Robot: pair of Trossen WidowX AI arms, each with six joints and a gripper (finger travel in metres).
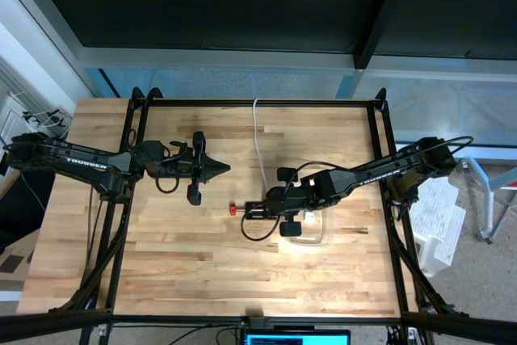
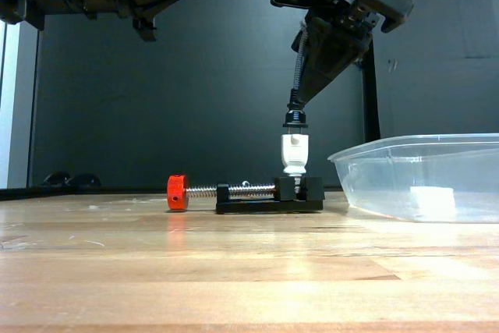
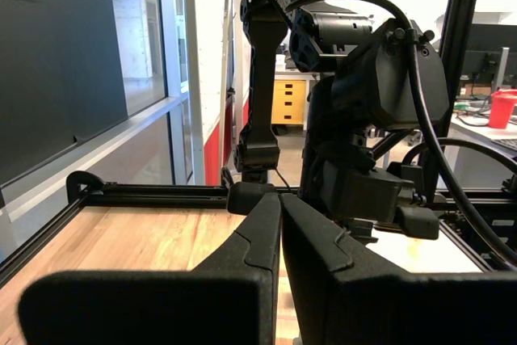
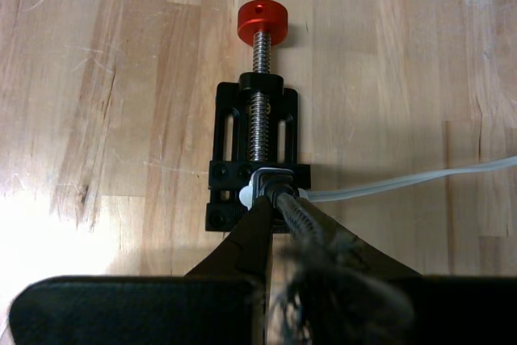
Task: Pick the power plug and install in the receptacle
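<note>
The receptacle (image 2: 294, 153) is a small white socket standing upright in a black clamp (image 2: 269, 196) with a red-orange knob (image 2: 177, 192). The black power plug (image 2: 294, 119) sits directly on top of it, touching, with a ribbed black lead (image 2: 299, 60) rising from it. My right gripper (image 2: 299, 99) points down over the clamp and is shut on the power plug. In the right wrist view its fingertips (image 4: 260, 214) close over the plug (image 4: 276, 193) above the clamp (image 4: 230, 174). My left gripper (image 1: 224, 169) hangs shut, high and well left of the clamp.
A clear plastic tray (image 2: 366, 181) with a small white block (image 2: 433, 200) stands just right of the clamp. The receptacle's thin white cord (image 1: 258, 139) runs to the table's far edge. A black frame (image 1: 258, 103) borders the table.
</note>
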